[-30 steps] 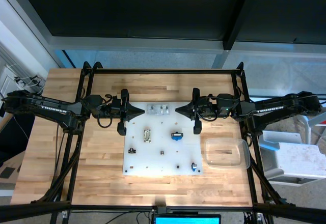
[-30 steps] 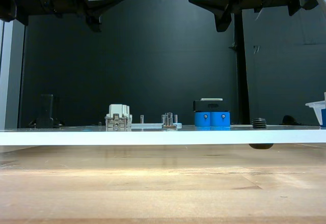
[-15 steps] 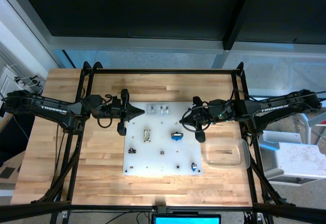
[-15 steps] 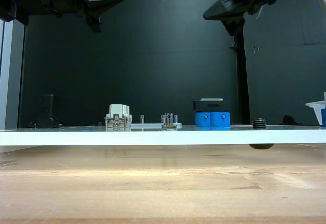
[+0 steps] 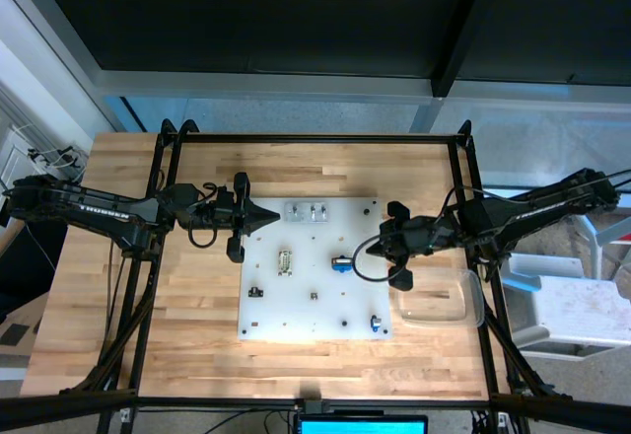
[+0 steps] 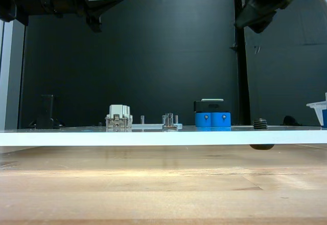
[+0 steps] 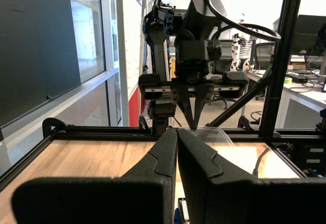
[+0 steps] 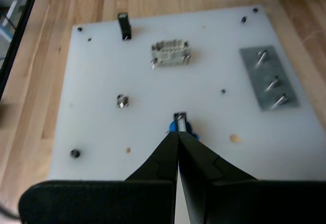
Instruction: Remove the rj45 connector and place it in the container
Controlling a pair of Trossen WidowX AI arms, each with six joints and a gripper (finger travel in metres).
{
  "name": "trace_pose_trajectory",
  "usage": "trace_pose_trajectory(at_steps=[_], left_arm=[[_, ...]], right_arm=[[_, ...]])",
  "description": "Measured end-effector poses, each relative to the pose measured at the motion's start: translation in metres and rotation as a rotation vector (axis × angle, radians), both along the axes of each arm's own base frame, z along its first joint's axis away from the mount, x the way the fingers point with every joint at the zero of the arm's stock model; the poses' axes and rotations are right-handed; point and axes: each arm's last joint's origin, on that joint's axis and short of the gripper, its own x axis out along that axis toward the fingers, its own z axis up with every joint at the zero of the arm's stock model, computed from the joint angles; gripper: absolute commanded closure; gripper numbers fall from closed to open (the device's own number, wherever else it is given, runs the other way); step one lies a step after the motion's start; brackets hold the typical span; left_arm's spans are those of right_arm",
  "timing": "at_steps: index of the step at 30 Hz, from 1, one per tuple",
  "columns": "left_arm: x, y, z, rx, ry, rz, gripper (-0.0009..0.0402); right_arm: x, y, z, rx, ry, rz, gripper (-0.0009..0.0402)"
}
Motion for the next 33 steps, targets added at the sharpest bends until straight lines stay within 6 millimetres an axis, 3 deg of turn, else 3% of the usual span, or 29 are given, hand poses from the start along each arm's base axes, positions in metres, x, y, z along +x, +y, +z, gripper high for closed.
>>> trace_pose_trajectory(at_steps=[33], left_arm=[[0.000,0.000,0.000,0.000,0.000,0.000,0.0393]], right_arm=[[-0.035,0.084,-0.026,0.033,0.146,0.074,0.0393]])
